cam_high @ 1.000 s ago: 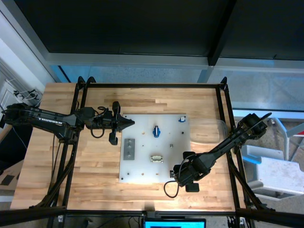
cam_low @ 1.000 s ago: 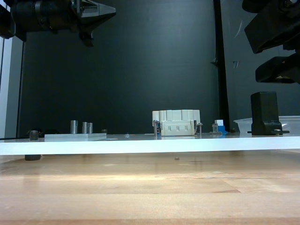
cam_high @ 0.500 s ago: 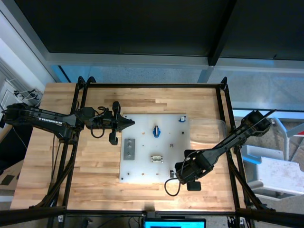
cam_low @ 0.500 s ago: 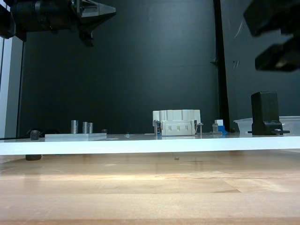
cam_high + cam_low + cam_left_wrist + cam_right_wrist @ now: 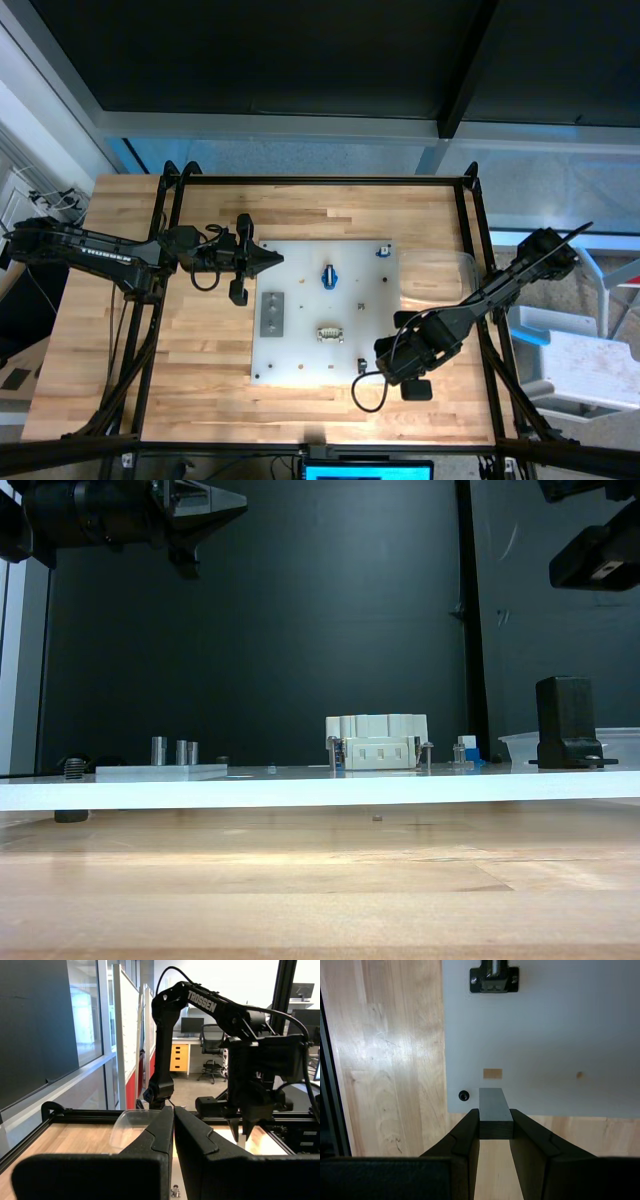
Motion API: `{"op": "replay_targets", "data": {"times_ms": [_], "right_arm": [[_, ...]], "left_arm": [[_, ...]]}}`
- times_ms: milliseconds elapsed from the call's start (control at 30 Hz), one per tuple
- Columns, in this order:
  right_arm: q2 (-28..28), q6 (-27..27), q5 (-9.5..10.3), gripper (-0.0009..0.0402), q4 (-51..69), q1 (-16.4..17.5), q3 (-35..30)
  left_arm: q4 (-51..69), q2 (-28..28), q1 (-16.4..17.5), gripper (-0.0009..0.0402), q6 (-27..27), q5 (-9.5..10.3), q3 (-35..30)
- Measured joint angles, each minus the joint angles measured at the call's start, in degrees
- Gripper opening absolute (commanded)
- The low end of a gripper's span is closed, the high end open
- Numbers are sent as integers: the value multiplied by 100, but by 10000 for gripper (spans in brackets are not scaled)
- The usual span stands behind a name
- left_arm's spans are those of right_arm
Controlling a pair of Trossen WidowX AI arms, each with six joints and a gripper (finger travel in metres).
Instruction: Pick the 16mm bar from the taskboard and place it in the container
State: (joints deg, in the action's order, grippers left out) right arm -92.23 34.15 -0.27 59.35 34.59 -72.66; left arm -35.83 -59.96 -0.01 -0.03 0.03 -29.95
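**Bar in right jaws; tub lies beyond and to the right**

The right gripper [image 5: 495, 1116] pinches a short grey metal bar [image 5: 495, 1102] between its fingers. The bar's long axis seems to run along the fingers, pointing down. It hangs over the near right corner of the large white perforated taskboard plate [image 5: 545, 1035], with the pale wooden table [image 5: 390, 1060] showing past the edge.

The small clear plastic container tub [image 5: 440, 275] sits just beside the board's right edge, farther up the table than the gripper. As I judge it, the carry goes away and slightly right. The right arm is the nearer one.

The left gripper [image 5: 173, 1110] is parked high at the board's far left, jaws pressed together and empty.

- **Right wrist view:** the only one that shows the grip.
- **High view:** the only one that shows gripper and tub together.
- **Low view:** shows the gripper well above the board, with the bar out of sight.
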Motion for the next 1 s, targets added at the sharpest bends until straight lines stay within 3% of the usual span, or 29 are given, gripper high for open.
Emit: {"op": "replay_targets", "data": {"times_ms": [700, 1000], "right_arm": [[706, -11, -15, 23, 470, -334, -2], [874, -13, -166, 23, 732, -557, -2]], "left_arm": [[0, 0, 0, 0, 2, 2, 0], [0, 0, 0, 0, 2, 2, 0]]}}
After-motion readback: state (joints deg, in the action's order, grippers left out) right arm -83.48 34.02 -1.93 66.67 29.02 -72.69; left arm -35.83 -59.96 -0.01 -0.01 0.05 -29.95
